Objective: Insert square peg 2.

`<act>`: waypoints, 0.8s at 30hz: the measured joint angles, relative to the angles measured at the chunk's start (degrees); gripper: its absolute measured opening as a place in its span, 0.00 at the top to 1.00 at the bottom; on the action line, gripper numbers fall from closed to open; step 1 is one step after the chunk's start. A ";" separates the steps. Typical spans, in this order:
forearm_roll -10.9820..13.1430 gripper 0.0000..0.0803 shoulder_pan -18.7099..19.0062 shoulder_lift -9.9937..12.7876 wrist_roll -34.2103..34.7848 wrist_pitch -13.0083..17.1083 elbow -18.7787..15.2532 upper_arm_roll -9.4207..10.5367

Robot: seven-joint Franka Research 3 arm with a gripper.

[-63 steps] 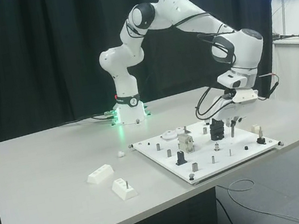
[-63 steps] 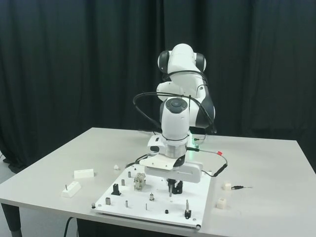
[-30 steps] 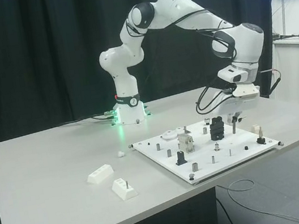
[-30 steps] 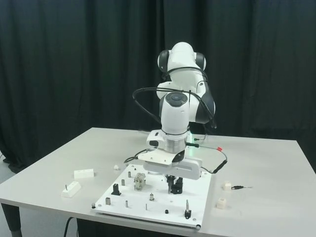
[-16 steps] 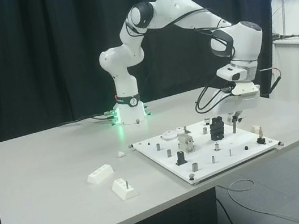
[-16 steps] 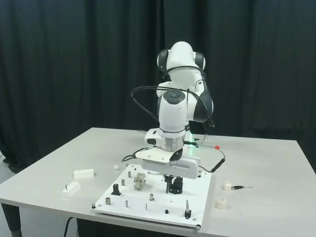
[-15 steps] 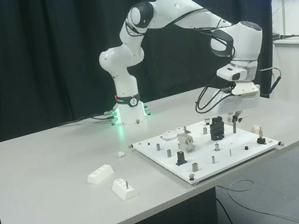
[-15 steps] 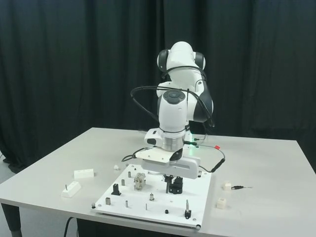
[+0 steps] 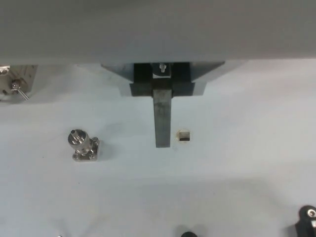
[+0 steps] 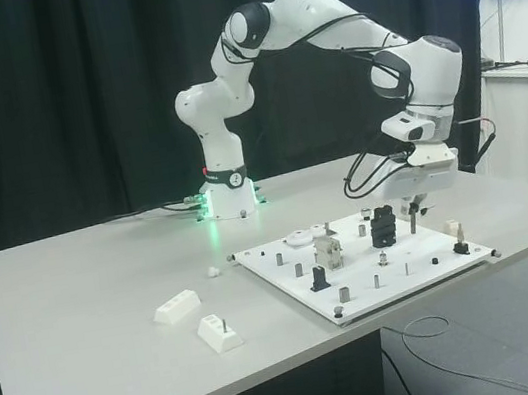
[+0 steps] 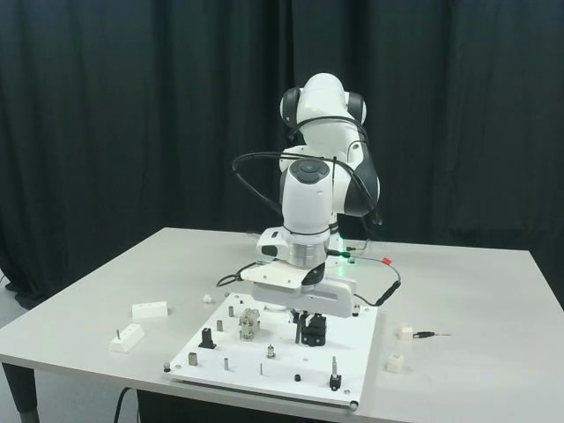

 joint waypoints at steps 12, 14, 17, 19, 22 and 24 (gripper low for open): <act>0.00 0.91 -0.21 -0.19 -0.14 -0.31 -0.42 0.00; 0.00 0.91 -0.27 -0.20 -0.20 -0.26 -0.55 0.00; 0.08 0.91 -0.36 -0.19 -0.48 -0.11 -0.78 0.02; 0.19 0.91 -0.42 -0.19 -0.79 0.02 -0.95 0.03; 0.65 0.91 -0.57 -0.19 -1.41 0.17 -1.17 0.08; 0.99 0.91 -0.70 -0.18 -1.96 0.27 -1.28 0.11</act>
